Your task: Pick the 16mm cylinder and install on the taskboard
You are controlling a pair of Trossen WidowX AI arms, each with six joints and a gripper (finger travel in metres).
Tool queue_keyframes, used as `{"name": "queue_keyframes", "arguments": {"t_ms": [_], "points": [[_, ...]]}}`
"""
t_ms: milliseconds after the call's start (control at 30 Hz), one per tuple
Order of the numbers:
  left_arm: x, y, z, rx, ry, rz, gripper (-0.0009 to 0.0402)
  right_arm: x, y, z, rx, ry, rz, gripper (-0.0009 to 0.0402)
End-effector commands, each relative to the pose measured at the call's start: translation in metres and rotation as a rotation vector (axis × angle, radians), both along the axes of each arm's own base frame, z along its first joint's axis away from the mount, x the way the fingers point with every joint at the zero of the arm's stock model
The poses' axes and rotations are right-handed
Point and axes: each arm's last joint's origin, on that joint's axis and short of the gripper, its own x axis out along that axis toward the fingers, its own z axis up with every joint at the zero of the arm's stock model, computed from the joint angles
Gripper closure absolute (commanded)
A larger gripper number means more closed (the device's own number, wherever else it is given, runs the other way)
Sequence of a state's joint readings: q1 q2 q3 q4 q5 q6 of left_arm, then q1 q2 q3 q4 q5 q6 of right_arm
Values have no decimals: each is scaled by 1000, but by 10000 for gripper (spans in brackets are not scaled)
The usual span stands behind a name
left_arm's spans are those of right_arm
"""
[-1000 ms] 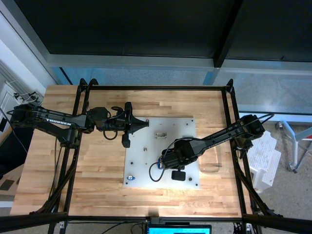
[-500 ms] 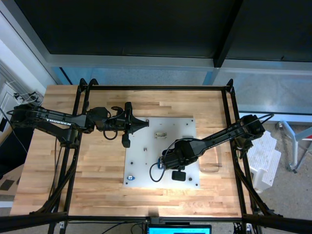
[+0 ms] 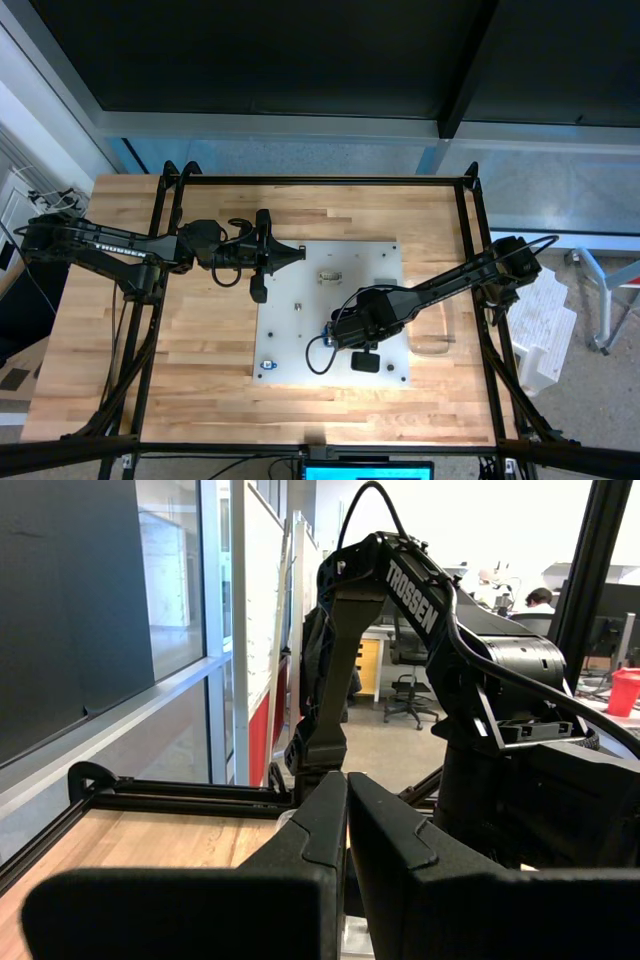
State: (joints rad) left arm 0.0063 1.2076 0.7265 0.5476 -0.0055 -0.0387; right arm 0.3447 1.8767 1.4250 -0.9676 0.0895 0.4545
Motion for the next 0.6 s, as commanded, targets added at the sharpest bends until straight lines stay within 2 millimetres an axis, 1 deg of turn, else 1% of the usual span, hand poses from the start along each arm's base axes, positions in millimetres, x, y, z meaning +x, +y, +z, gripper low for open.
{"name": "queue_keyframes", "arguments": {"t_ms": [33, 200, 600], "points": [[0, 0, 0, 0, 0, 0, 392, 0, 0, 0, -1, 1, 0, 387], [0, 0, 0, 0, 0, 0, 392, -1, -1, -1, -17, -1, -2, 387], [0, 0, 0, 0, 0, 0, 392, -1, -1, -10, -10, -13, -3, 387]]}}
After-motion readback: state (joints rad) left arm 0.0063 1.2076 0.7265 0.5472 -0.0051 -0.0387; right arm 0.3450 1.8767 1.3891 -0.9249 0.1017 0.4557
